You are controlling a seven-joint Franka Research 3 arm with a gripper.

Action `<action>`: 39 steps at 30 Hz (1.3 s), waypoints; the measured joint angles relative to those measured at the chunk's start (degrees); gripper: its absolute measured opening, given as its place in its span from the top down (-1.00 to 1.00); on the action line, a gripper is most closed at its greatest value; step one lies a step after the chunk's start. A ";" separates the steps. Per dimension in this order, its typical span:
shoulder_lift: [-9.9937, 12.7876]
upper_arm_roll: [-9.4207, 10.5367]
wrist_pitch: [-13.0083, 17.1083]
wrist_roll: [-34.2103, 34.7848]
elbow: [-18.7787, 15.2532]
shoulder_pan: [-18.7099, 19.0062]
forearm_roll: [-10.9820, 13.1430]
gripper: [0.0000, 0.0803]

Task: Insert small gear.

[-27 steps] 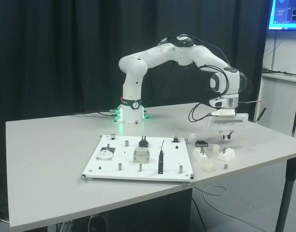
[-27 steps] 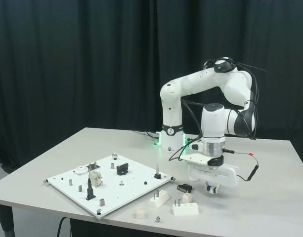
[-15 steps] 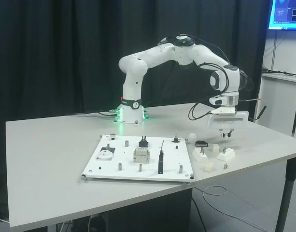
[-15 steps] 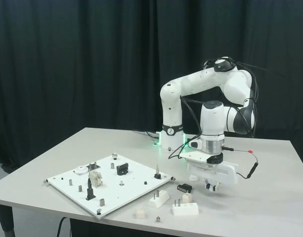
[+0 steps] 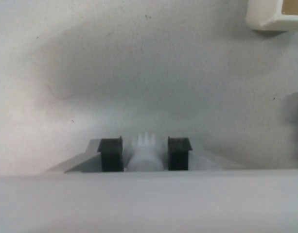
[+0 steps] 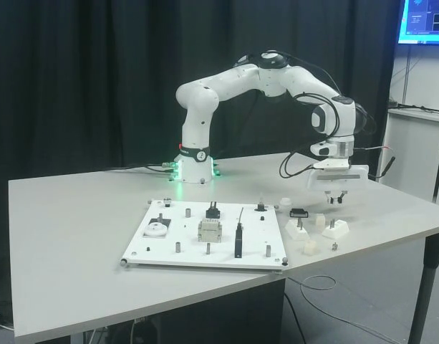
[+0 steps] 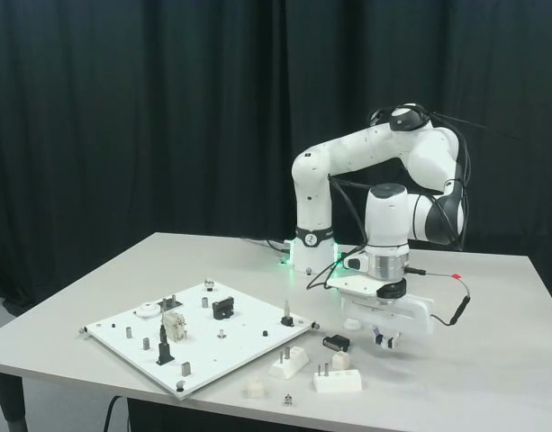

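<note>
In the wrist view the small white gear (image 5: 145, 156) sits between my two black fingers (image 5: 111, 153), teeth showing at its tip, with bare grey table below. My gripper (image 5: 145, 151) is shut on it. In the room views the gripper (image 6: 335, 199) (image 7: 386, 340) hangs a little above the table, off the right side of the white board (image 6: 255, 236) (image 7: 248, 337) and just behind the loose white holders. The gear is too small to make out in the room views.
A large white gear (image 6: 156, 230) (image 7: 148, 310) lies on the board among pegs and black and grey parts. White holders (image 6: 334, 228) (image 7: 337, 382) and a black clip (image 6: 298, 213) (image 7: 335, 342) lie near the gripper. A white block's corner (image 5: 277, 14) shows in the wrist view.
The gripper has risen slightly and its hand has turned about the vertical axis since the earliest frames. It has barely moved in the last half second.
</note>
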 joint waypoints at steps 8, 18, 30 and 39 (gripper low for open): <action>0.00 0.00 0.05 0.00 0.00 0.00 -0.43 0.51; 0.00 -0.11 1.02 0.00 0.00 0.00 -0.66 0.51; 0.02 -1.97 1.66 0.00 -0.88 -0.05 -4.36 0.51; 0.01 -4.80 1.66 -1.06 -4.24 -0.05 -7.73 0.51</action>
